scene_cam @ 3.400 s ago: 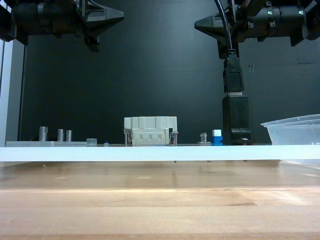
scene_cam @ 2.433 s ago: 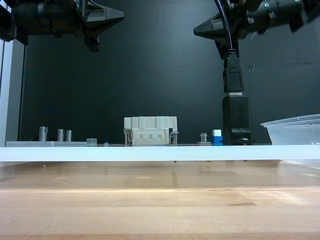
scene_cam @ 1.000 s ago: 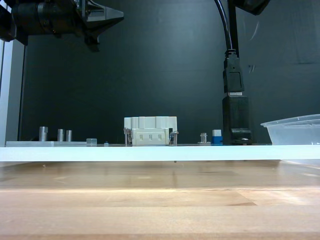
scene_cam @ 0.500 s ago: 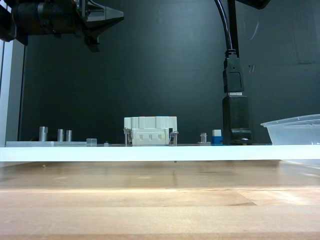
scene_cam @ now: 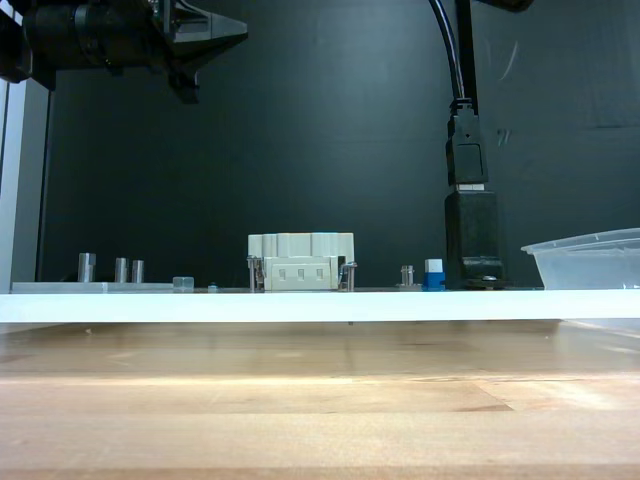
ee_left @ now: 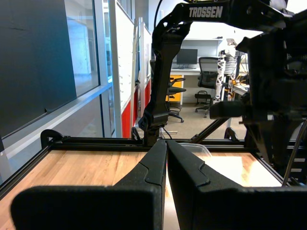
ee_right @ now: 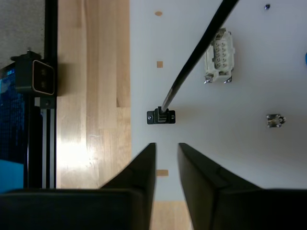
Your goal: Remove the USB connector from the USB hub and place in the container
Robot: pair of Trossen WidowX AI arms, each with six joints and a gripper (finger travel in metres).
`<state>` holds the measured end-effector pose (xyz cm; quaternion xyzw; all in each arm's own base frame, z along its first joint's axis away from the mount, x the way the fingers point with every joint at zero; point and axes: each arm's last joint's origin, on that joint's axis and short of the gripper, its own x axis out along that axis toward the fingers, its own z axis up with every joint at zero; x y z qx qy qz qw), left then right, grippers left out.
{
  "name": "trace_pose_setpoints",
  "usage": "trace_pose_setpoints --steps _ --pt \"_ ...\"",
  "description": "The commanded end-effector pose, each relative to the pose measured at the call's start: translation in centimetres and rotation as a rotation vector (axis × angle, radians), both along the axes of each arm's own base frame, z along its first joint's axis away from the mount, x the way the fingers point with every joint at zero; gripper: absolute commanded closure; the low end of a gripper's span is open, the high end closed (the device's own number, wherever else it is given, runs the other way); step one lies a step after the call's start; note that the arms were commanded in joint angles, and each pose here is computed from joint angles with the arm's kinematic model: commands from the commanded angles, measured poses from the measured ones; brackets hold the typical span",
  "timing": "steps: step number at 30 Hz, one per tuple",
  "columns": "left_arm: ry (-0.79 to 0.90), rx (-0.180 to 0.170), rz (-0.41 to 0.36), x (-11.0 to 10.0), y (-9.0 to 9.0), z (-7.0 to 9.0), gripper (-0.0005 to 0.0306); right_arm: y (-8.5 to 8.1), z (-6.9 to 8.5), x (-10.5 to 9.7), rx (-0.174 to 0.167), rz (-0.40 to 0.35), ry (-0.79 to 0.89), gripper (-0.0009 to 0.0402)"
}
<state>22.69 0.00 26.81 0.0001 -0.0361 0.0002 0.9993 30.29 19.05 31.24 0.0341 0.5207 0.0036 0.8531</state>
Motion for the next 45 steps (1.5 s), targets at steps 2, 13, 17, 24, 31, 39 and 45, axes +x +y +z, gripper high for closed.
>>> trace_pose_setpoints --steps 2,13,17,24,31,39,45 --pt "-0.001 0.0 0.0 0.0 0.0 0.0 0.03 0.3 -0.7 0.4 -0.021 -0.027 0.001 0.0257" --pt "0.0 0.0 0.0 0.0 0.0 0.0 0.03 1.2 -3.5 1.9 -0.056 -0.028 0.041 0.0205" --pt "0.0 0.0 0.0 0.0 0.0 0.0 0.03 1.6 -4.4 2.5 -0.06 -0.03 0.041 0.0205" --pt "0.0 0.0 0.0 0.0 0.0 0.0 0.03 1.9 -5.8 3.4 -0.084 -0.026 0.038 0.0206" --pt "0.0 0.0 0.0 0.0 0.0 0.0 0.03 1.8 -6.9 4.3 -0.092 -0.021 0.041 0.0226" --pt "0.0 0.0 0.0 0.0 0.0 0.0 0.03 1.7 -7.3 4.5 -0.108 -0.009 0.056 0.027" --pt "0.0 0.0 0.0 0.0 0.0 0.0 0.03 1.4 -7.4 4.3 -0.125 0.004 0.083 0.0293"
